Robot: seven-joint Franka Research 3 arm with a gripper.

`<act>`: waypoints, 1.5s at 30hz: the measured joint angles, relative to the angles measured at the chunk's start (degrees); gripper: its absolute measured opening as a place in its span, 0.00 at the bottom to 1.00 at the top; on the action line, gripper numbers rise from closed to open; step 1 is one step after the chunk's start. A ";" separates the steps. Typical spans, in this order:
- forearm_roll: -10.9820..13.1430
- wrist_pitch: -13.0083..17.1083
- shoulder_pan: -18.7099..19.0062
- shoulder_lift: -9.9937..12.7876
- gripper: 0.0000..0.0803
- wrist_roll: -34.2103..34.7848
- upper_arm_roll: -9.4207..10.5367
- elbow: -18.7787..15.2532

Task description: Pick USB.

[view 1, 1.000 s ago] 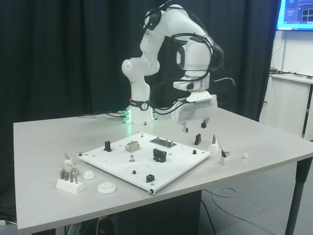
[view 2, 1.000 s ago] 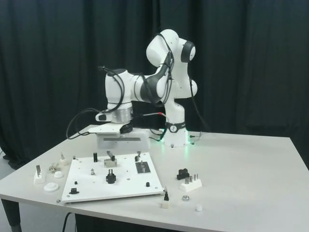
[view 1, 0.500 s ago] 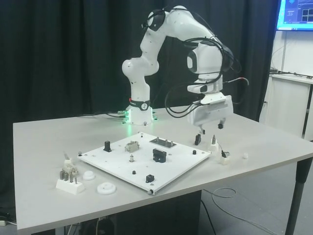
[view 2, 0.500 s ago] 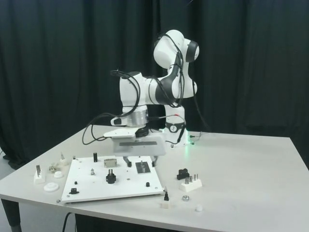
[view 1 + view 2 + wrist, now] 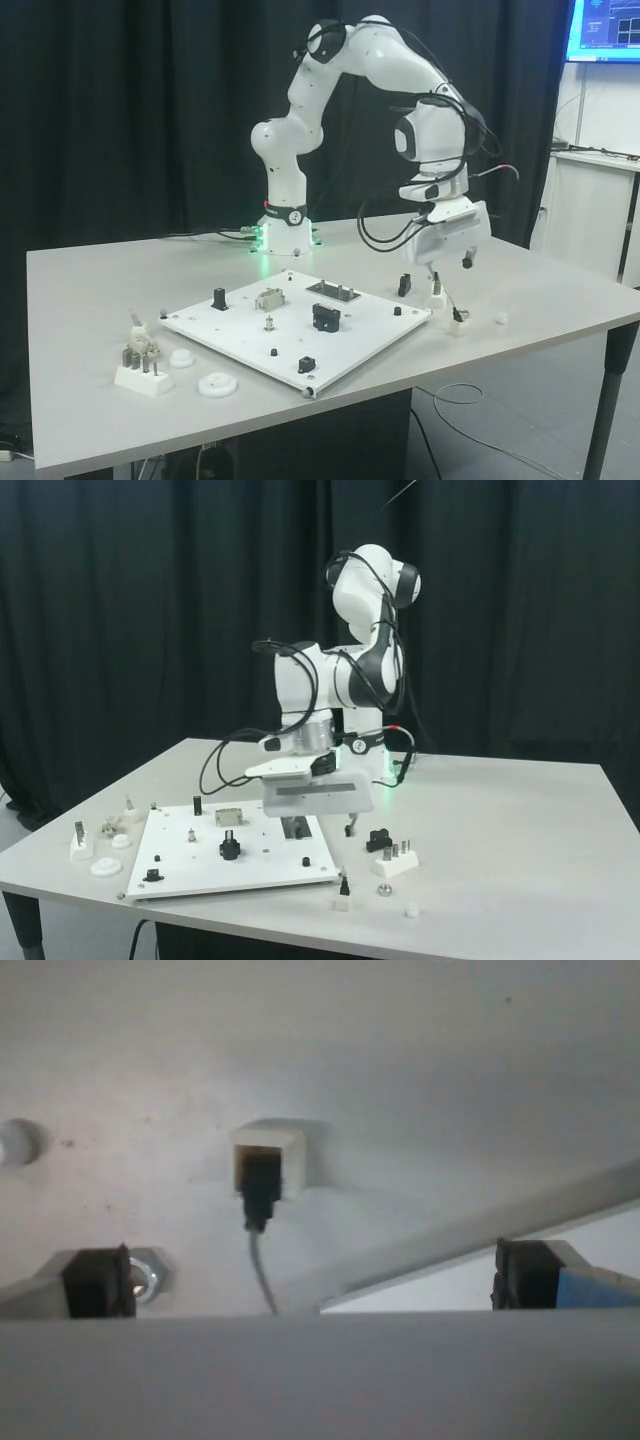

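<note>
In the wrist view, the gripper (image 5: 310, 1280) has its fingers spread wide and holds nothing. The USB plug (image 5: 258, 1188) stands in a small white block (image 5: 270, 1157) on the grey table (image 5: 400, 1080), with a thin cable (image 5: 262, 1275) trailing from it.

In the first room view, the gripper (image 5: 450, 266) hangs above the plug (image 5: 458, 316), just off the white board (image 5: 300, 330).

In the second room view, the plug (image 5: 344, 887) sits near the board's (image 5: 250, 865) front corner, apart from the gripper (image 5: 335, 828).

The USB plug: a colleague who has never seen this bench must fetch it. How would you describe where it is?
Start at the white board lying on the grey table. Just off the board's edge, on the side far from the white holder of grey pegs, a small white block sits on the table. The USB plug is the black piece standing in that block with a thin cable; the white cap nearby is bare.
</note>
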 joint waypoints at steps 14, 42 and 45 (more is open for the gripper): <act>1.59 8.52 3.77 -0.61 1.00 2.15 0.00 -5.98; 7.68 21.41 5.99 1.79 1.00 2.60 1.07 -10.94; 8.18 22.01 5.94 2.52 1.00 2.23 1.32 -10.79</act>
